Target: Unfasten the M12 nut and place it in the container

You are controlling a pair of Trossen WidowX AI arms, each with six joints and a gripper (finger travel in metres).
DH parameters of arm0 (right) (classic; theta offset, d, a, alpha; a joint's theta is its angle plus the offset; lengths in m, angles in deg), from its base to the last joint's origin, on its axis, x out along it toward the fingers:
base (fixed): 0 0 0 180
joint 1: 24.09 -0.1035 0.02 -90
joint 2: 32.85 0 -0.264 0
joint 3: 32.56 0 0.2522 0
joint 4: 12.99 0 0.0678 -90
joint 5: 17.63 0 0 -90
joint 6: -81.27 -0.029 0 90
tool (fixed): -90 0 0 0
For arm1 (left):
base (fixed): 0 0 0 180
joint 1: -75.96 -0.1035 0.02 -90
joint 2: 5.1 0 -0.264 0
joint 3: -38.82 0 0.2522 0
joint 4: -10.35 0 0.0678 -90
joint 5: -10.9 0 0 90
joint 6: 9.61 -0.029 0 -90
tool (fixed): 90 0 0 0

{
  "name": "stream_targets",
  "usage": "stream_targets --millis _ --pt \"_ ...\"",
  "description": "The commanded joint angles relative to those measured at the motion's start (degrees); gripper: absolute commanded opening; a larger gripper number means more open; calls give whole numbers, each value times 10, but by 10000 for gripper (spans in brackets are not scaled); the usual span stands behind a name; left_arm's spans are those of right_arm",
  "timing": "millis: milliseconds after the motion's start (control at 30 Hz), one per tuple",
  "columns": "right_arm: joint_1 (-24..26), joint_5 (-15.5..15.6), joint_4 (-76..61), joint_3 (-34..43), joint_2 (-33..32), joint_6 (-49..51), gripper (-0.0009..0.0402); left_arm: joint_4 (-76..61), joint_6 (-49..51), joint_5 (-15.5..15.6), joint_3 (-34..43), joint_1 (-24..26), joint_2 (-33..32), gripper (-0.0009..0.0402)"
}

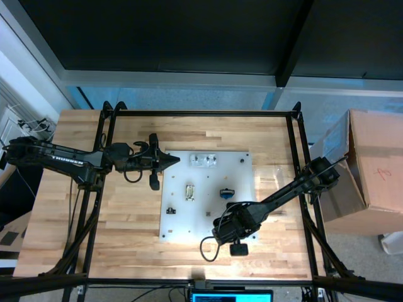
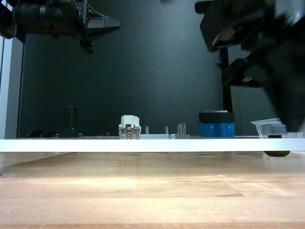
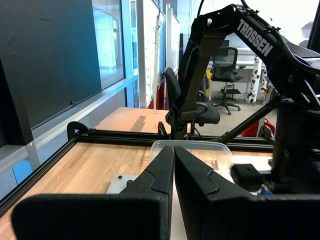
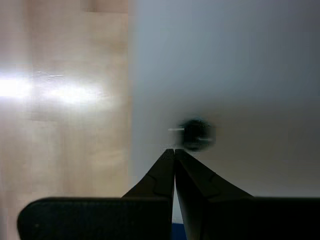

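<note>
R gripper [image 4: 174, 151] is down low over the board [image 1: 189, 223] at its 5 o'clock corner, arm reaching in from the 3 o'clock side. Its fingers are pressed tip to tip, no gap, nothing seen btwn them. Just past the tips sits a dark blurred blob, prob. the stud [image 4: 196, 134]. It's near the tips but not gripped.

M12 nut: can't tell where it is. A faint silver glint shows at the blob's side, so it may be on its stud, but that's too blurred to call. The container [image 3: 195, 143], the clear tray off the board's 3 o'clock edge, shows no nut that I can make out.

L gripper [image 1: 169, 160] hangs high at the board's 10 o'clock, nose aimed toward 3 o'clock, fingers closed together on nothing.

Risks, as I judge them: w/ the fingers closed short of the stud, any twist or lift just turns air and the nut stays put. If the nut sits loose at the top of the threads, a nudge from the closed tips could knock it off toward 6 o'clock, onto the table [image 1: 126, 220] and away from the tray. Prob. needs to reopen, move on over the stud, then close.
</note>
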Motion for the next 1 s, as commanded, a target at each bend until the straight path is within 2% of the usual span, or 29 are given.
stream_targets --millis 33,133,233,300,467,533,600,733,833,1000 --pt "0 -78 -34 7 6 -30 0 0 0 0 0 0 0 0" --pt "0 -83 -48 12 12 -38 0 0 0 0 0 0 0 0" --pt "0 -70 -47 12 14 -38 0 0 0 0 0 0 0 0" --pt "0 -41 -45 12 15 -38 0 0 0 0 0 0 0 0" --pt "0 70 -21 15 22 -43 0 0 0 0 0 0 0 0" --pt "-1 104 -9 17 22 -43 0 0 0 0 0 0 0 0" --pt "-3 106 1 16 21 -43 0 0 0 0 0 0 0 0" --pt "-3 96 10 14 9 -42 0 0 0 0 0 0 0 0" --pt "-3 75 20 13 -1 -40 0 0 0 0 0 0 0 0" --pt "-3 69 29 11 -7 -38 0 0 0 0 0 0 0 0"
